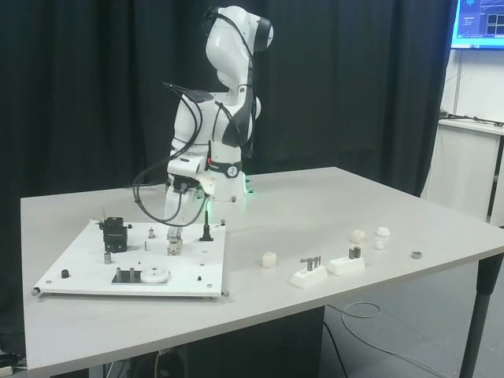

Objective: Insert waterproof.

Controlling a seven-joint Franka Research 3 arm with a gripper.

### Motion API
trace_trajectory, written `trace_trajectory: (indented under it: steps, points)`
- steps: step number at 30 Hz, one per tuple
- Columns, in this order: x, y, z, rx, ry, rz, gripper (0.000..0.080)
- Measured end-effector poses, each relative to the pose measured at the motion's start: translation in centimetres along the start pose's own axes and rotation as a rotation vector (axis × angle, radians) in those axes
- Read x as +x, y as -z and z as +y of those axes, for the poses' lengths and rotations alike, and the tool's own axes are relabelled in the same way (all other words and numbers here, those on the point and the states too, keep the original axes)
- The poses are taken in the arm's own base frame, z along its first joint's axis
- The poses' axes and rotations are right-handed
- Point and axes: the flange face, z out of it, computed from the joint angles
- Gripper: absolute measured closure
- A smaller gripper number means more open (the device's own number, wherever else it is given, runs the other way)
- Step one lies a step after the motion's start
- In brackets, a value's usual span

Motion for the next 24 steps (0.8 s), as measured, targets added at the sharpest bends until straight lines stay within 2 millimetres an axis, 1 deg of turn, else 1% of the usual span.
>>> trace_trajectory:
  steps: [7,17,24]
  points:
    - [-0.8,1.9,0.5,0.005,-0.107,0.021,0.0003]
    - [-1.2,3.9,1.3,0.004,-0.363,0.086,0.0003]
    - [-1.9,4.4,2.4,0.022,-0.696,0.145,0.0003]
